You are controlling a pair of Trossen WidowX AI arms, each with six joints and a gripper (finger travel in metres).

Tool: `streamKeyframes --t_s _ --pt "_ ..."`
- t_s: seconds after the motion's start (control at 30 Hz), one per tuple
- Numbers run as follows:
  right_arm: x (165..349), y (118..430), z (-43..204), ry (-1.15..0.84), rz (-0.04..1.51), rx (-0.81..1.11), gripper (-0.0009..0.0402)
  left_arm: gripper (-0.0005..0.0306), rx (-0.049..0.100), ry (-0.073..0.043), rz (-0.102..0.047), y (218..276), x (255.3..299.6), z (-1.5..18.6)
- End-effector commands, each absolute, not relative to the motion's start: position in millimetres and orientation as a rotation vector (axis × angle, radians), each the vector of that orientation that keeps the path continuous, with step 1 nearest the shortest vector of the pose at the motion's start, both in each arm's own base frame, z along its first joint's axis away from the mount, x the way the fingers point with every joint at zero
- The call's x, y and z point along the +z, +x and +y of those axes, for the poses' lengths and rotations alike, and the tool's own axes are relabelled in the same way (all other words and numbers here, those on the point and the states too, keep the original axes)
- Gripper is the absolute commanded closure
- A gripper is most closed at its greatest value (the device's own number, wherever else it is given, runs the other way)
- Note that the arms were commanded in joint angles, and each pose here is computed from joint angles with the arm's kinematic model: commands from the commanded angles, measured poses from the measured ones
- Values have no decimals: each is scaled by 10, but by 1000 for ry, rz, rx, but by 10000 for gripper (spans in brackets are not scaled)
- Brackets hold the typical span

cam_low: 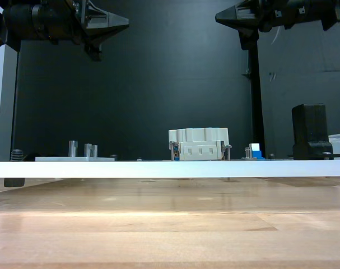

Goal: Pick the 16mm bar and install on taskboard

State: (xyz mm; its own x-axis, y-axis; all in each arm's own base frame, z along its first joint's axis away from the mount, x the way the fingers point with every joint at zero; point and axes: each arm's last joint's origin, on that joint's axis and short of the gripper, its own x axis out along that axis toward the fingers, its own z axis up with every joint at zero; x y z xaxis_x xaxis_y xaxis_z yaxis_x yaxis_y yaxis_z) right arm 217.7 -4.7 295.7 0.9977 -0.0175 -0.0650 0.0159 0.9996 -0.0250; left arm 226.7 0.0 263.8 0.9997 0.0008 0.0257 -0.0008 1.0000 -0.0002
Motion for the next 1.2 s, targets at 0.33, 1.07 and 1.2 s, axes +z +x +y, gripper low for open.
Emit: streamKeyframes --t_s 0.33,1.07,1.2 --pt "2814 2157 -45 -23 -6 -18 393 300 0 0 -26 2268 2639 0" --pt "2728 2143 -45 36 -1 -20 393 300 1 0 -26 2268 2639 1" --pt "2733 2144 -47 36 -2 -21 393 300 1 0 -26 2268 2639 1"
